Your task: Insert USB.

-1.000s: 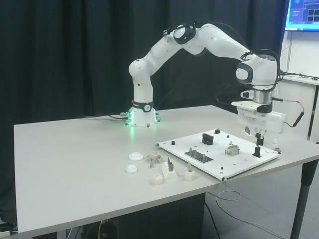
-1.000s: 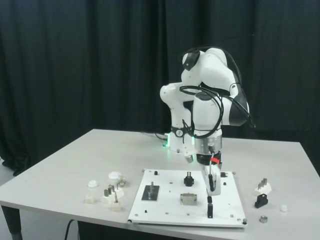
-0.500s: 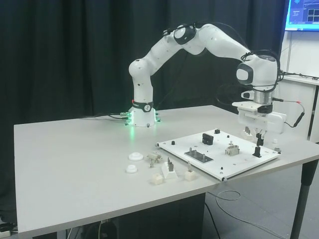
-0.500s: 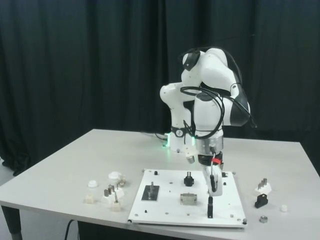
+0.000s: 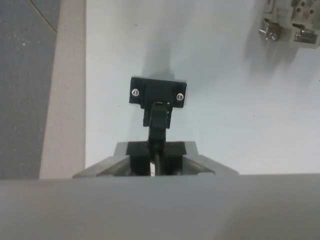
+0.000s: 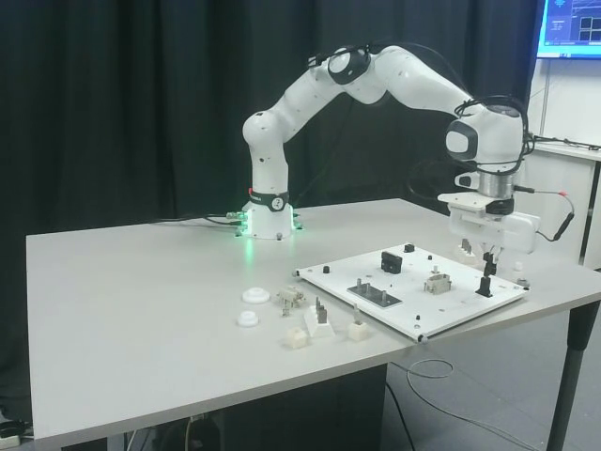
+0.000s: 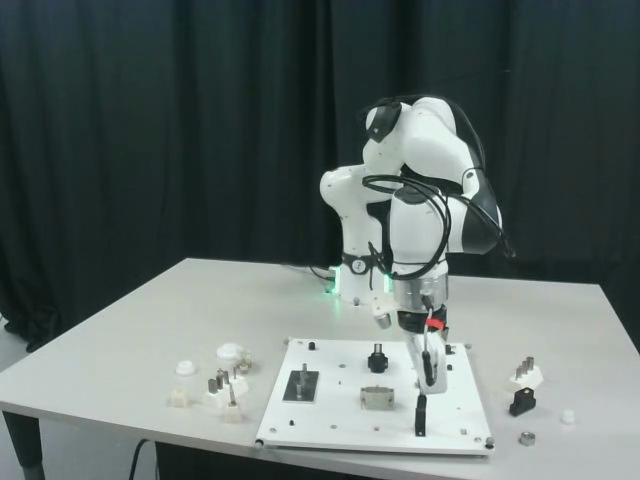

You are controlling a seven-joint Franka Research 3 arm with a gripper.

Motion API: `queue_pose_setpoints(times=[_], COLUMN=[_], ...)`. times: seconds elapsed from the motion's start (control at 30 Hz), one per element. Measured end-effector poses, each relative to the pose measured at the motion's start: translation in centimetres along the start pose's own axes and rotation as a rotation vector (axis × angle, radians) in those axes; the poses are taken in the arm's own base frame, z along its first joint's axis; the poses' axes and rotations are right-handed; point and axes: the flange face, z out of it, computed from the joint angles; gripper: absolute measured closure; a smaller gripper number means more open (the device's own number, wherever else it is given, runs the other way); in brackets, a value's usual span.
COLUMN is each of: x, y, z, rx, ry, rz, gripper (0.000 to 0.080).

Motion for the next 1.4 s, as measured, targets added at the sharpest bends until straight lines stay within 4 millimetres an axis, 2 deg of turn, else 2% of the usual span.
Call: queue_pose_setpoints(times=[1.17, 1.2, 1.37, 1.4], x=[-0.1, -0.1, -0.2, -0.2], y=[-0.2, -0.3, -0.3, -0.4], z=[-0.3, -0.4, -1.0, -1.1], rx=[0.025, 0.027, 0.028, 0.027], ry=[0.012, 0.013, 0.016, 0.018], rz=[-0.015, -0.016, -0.020, -0.020], gripper=[0.0751, 0.0475, 0.0475, 0.0151])
